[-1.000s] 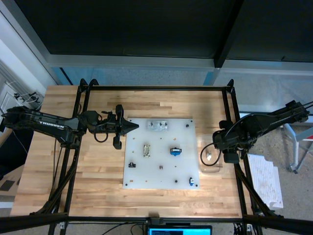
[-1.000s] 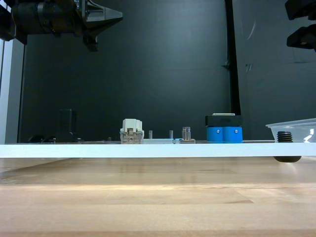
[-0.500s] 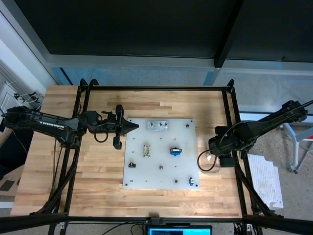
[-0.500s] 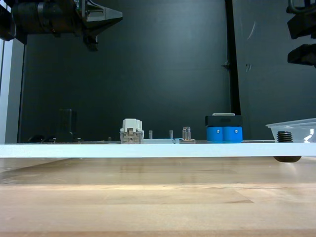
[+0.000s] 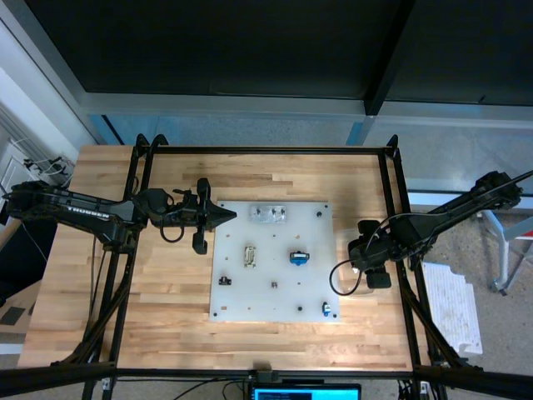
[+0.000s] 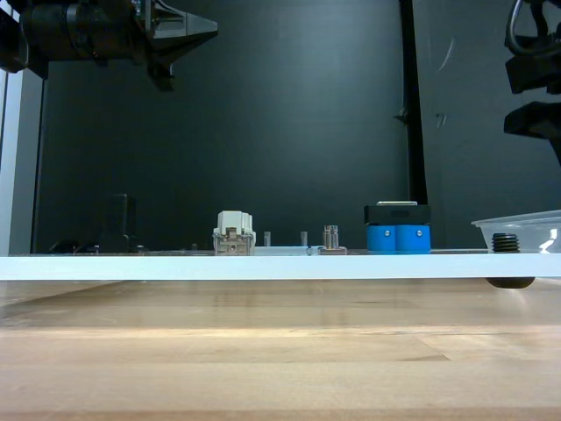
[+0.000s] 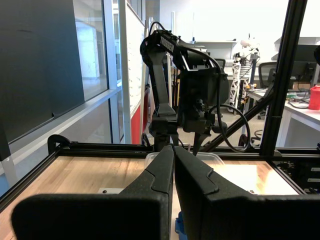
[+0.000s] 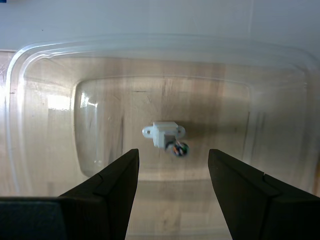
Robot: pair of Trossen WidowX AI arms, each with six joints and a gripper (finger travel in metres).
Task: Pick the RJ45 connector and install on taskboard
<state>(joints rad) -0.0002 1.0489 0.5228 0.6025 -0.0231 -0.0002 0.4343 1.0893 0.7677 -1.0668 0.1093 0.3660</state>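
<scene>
Dropping toward the clear tray [image 8: 150,44], the right gripper [image 8: 172,154] has slid inward from the right edge of the high view over the last second. It has also sunk lower at the upper right of the low view. Judged as the approach for the pick, with no grasp made yet. Its fingers are spread wide and empty. The RJ45 connector [image 8: 164,134] lies on the tray floor, lined up between the two fingers, just beyond their tips and untouched. The taskboard [image 5: 275,242] sits mid-frame in the high view, left of the tray. The left gripper [image 5: 223,215] is unchanged at the board's upper-left corner, raised, fingers pressed together.
</scene>
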